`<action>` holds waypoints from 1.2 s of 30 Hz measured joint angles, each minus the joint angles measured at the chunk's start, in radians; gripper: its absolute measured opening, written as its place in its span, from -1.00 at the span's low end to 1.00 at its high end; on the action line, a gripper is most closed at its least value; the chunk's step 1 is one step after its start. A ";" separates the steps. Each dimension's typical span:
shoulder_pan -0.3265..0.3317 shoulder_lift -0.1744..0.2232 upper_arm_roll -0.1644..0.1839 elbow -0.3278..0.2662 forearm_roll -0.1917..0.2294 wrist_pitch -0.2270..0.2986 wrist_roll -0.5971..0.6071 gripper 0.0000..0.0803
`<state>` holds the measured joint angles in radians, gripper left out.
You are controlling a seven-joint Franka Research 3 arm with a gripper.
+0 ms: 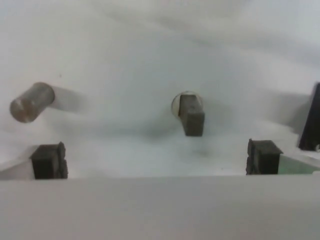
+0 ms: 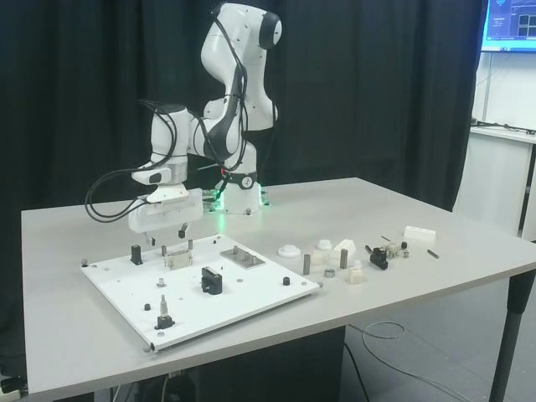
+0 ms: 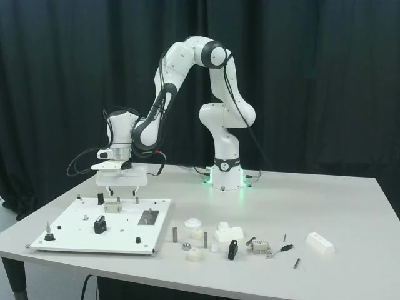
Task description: Remove square peg 3.
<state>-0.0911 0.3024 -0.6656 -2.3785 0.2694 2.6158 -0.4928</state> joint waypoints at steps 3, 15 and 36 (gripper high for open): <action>0.000 0.007 0.000 0.005 0.032 0.007 -0.030 0.99; 0.000 0.030 0.004 0.034 0.091 0.009 -0.062 0.99; -0.001 0.079 0.010 0.069 0.136 0.001 -0.062 0.99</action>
<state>-0.0923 0.3812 -0.6558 -2.3092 0.4053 2.6168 -0.5545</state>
